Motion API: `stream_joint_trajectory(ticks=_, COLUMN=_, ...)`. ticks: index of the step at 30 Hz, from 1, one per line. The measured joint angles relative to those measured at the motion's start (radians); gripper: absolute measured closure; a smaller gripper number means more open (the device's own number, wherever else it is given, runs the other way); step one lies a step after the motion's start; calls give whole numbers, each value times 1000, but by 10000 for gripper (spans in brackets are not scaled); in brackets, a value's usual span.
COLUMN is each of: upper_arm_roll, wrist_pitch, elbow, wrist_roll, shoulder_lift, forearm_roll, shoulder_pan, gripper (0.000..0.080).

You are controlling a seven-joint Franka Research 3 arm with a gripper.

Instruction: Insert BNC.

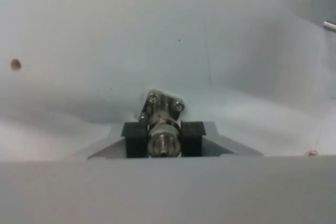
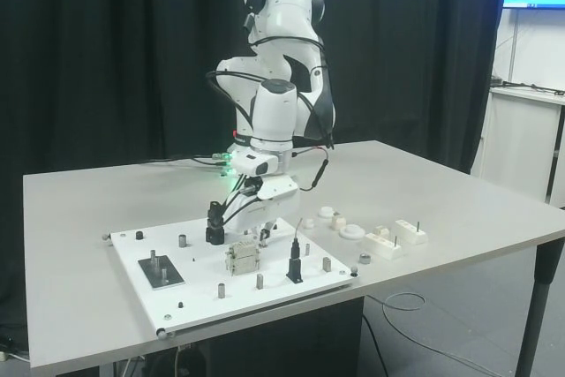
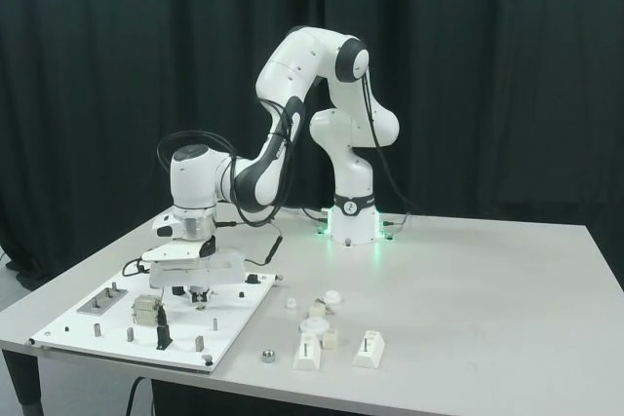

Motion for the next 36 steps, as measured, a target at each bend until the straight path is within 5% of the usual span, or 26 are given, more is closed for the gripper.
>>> stream_joint_trajectory(ticks=20, upper_arm_roll=2, wrist_pitch=-12, elbow=13, wrist_roll=-13, shoulder_lift=11, forearm_roll=-7, shoulder_pan=-1, gripper=673)
stream_joint_trajectory(ticks=36, upper_arm_roll=3, wrist_pitch=-8, elbow=13, wrist_roll=-148, shoulder_lift=13, forearm_roll=-11, shoulder_pan=0, gripper=673)
